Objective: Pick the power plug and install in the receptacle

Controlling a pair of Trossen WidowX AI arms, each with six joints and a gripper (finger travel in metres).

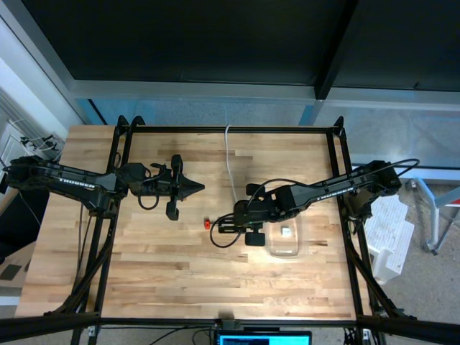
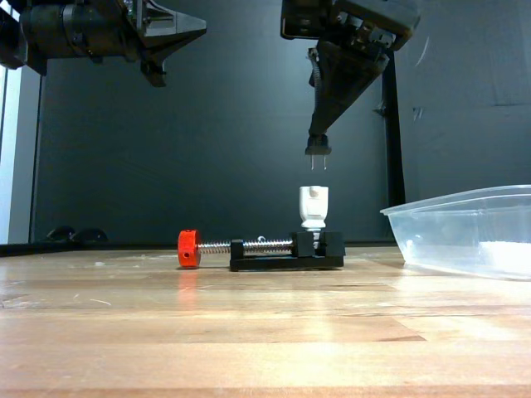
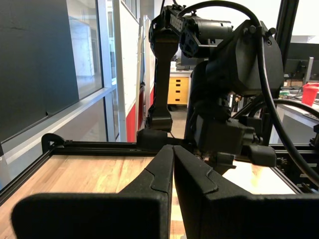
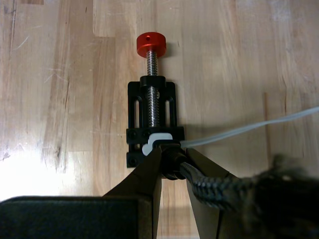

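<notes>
Right gripper (image 2: 316, 138) fingers (image 2: 336, 83) hold plug (image 2: 318, 150) (left gripper (image 2: 202, 31) aloft).

overhead light glares white on the wooden table (image 4: 31, 175); the raised left gripper (image 2: 202, 31) and the right gripper (image 2: 318, 138), pinching the power plug (image 2: 318, 150) above the receptacle (image 2: 313, 205), read as dark silhouettes.

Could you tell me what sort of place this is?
Probably a robotics lab: a framed wooden table, the right gripper holding a tiny black power plug above a white receptacle, the shut left gripper parked aloft.
</notes>
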